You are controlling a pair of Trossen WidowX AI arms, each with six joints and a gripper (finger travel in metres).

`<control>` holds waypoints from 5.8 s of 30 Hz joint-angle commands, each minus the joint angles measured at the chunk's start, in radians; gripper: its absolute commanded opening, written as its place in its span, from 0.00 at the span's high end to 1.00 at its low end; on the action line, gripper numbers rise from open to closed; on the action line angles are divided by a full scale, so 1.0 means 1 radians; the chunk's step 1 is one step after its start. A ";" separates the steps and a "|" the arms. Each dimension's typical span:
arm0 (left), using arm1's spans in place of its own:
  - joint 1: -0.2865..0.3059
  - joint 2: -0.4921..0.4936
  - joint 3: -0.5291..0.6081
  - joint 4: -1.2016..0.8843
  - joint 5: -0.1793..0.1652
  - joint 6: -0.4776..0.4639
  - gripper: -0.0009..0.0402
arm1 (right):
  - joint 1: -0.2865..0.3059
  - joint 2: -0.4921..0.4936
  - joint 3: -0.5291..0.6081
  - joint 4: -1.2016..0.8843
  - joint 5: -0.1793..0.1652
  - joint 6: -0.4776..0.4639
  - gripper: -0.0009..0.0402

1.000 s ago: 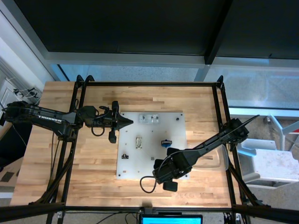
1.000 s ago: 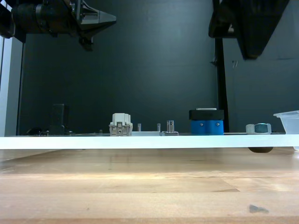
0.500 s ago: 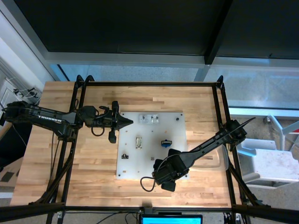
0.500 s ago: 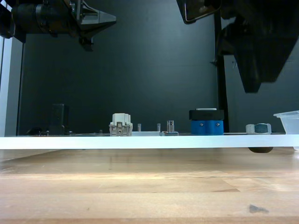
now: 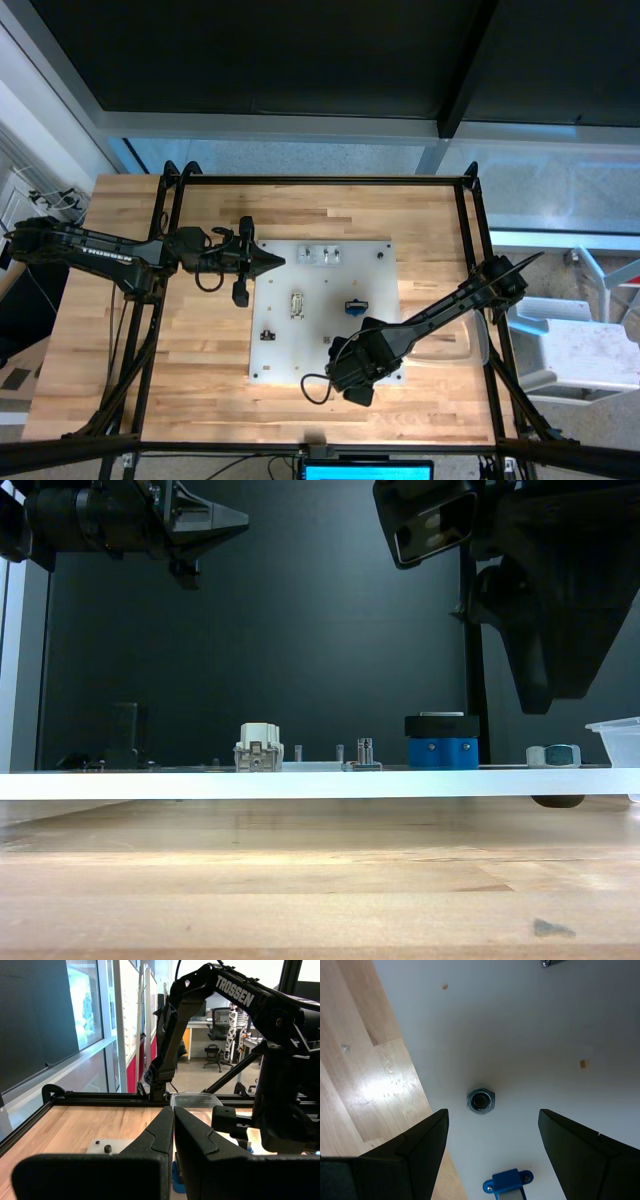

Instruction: Unfasten the M12 fastener and place in the container

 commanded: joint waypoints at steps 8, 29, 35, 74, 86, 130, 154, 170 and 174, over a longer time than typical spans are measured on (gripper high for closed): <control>0.000 0.000 0.000 0.000 0.000 0.000 0.98 | 0.000 -0.001 -0.055 0.074 0.002 0.003 0.37; 0.000 0.000 0.000 0.000 0.000 0.000 0.98 | 0.000 0.033 -0.059 0.094 0.019 0.005 0.43; 0.000 0.000 0.000 0.000 0.000 0.000 0.98 | 0.000 0.033 -0.059 0.096 0.018 0.004 0.60; 0.000 0.000 0.000 0.000 0.000 0.000 0.98 | 0.002 0.031 -0.059 0.136 -0.008 -1.468 0.92; 0.000 0.000 0.000 0.000 0.000 0.000 0.98 | 0.002 0.027 -0.059 0.124 0.000 -1.864 0.92; 0.000 0.000 0.000 0.000 0.001 0.000 0.98 | 0.024 -0.075 -0.059 0.075 0.025 -1.320 0.49; 0.000 0.000 0.000 0.000 0.000 0.000 0.98 | 0.025 -0.100 -0.101 0.176 -0.133 -0.468 0.98; 0.000 0.000 0.000 0.000 0.000 0.000 0.98 | -0.007 -0.100 -0.252 0.301 -0.191 -0.414 0.98; 0.000 0.000 0.000 0.000 0.000 0.000 0.98 | -0.009 -0.100 -0.247 0.303 -0.181 -0.418 0.98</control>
